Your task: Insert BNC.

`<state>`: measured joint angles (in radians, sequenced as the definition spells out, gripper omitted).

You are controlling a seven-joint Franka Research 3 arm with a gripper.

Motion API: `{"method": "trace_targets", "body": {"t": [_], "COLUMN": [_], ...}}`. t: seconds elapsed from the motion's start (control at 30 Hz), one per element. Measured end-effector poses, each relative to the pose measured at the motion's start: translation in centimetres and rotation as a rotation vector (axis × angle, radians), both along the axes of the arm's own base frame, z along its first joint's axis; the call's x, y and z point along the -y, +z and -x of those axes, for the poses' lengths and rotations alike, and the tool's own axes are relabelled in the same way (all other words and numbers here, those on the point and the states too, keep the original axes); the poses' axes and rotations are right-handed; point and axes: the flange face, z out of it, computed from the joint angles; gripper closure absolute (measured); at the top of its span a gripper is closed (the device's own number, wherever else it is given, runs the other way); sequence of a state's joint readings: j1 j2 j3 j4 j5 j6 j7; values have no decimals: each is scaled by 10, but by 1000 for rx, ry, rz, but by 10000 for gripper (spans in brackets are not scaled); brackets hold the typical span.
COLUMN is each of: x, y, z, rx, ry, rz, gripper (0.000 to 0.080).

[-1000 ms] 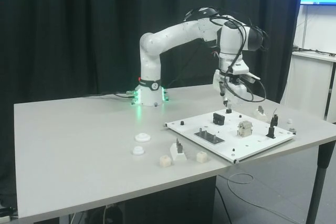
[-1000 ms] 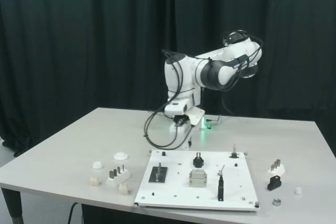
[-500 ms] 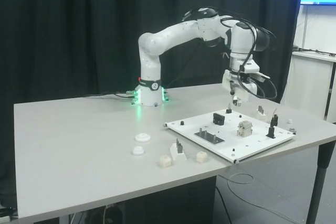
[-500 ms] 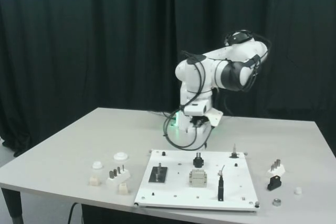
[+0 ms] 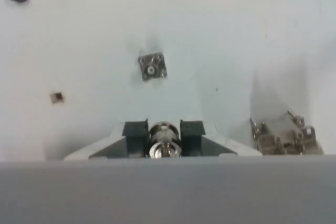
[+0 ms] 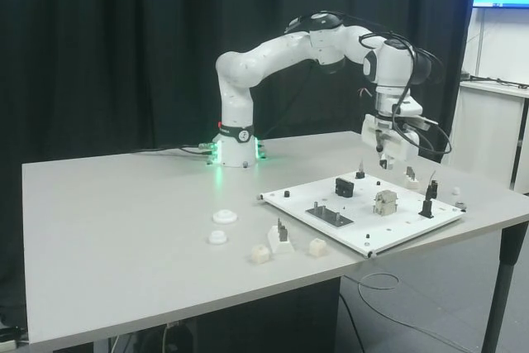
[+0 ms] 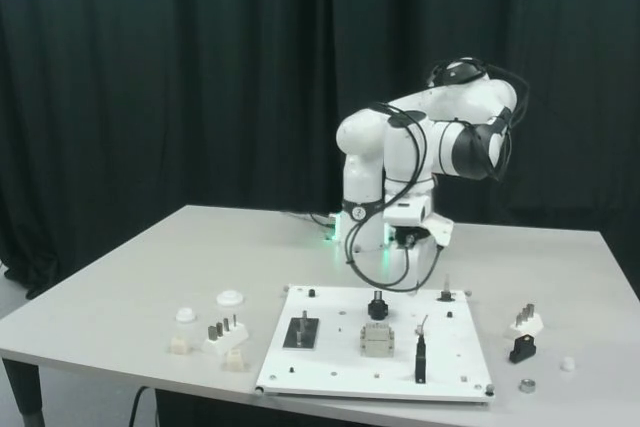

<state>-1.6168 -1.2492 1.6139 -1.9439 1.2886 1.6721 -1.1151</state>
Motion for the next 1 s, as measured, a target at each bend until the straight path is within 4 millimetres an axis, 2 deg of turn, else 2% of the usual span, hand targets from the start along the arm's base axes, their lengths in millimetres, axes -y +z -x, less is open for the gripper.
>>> {"method": "trace_targets", "body": {"t": [0.47, 1.0], "x": [-14, -9], "y": [-20, -39], "z": [1, 5], "rx": [22, 23], "ry": [48, 80], "rz": [27, 54], "gripper": [678, 678]}}
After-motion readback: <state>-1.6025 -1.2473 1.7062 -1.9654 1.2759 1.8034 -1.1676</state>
